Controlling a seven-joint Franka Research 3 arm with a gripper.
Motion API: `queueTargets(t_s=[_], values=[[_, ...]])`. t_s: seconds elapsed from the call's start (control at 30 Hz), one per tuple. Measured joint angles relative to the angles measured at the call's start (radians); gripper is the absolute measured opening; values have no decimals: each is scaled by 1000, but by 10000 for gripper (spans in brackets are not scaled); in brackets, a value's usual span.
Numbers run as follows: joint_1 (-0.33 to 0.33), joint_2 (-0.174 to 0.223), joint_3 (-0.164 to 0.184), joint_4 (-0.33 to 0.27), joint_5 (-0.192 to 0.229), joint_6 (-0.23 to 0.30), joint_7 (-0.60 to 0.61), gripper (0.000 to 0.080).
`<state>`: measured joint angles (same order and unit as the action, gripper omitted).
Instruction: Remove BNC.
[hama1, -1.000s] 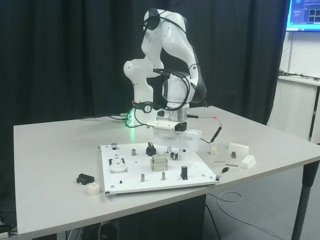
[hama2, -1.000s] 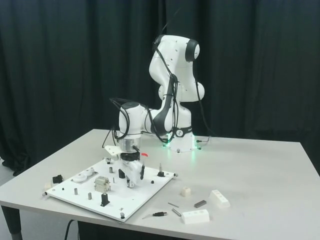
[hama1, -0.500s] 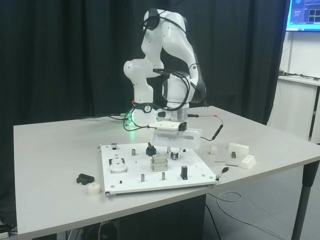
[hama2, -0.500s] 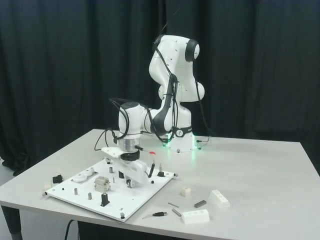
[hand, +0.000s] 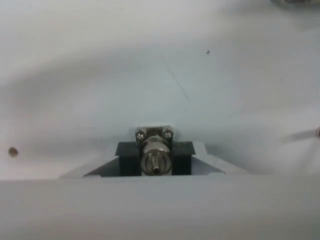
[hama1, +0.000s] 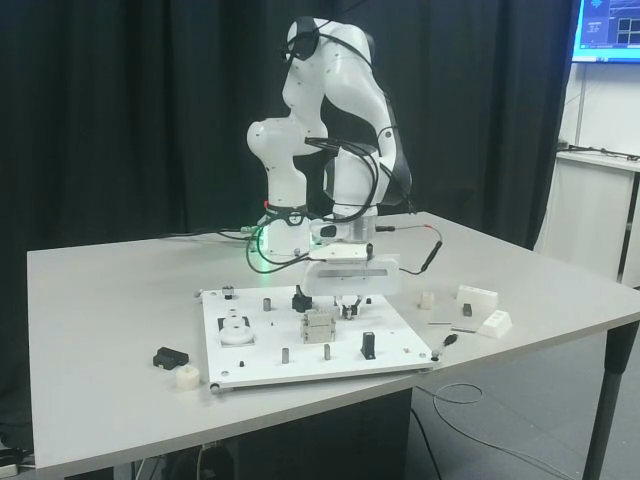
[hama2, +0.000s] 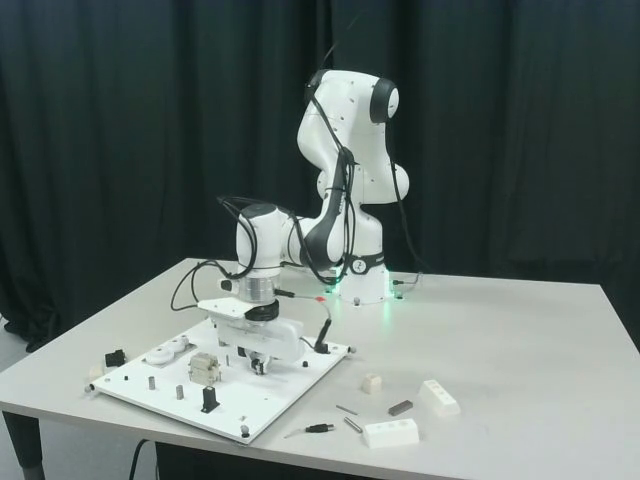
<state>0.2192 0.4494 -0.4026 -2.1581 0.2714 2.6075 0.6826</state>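
Grey table (hama1: 110, 290), white board (hama1: 260, 355), loose blocks (hama1: 494, 323).

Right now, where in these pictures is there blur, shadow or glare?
Wrist view: the BNC connector looks fairly clear, the white board around it is soft, and a pale unfocused band fills the picture's lower part. First room view: green light glows at the arm's base. Second room view: black curtains stay dark behind an evenly lit grey table.
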Motion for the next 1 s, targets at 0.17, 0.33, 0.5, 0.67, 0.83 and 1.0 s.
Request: queueTargets(t_s=[0.17,0.33,0.5,0.67,0.83,1.0], values=[[-1,0,0,1,9,-3,-67,127],[-3,0,0,4,14,-7,-147,127],[-4,0,0,6,17,-12,-223,127],[-6,1,0,11,17,-22,-313,127],[-7,2,0,13,20,-26,-365,127],[-8,2,0,14,21,-26,-398,127]])
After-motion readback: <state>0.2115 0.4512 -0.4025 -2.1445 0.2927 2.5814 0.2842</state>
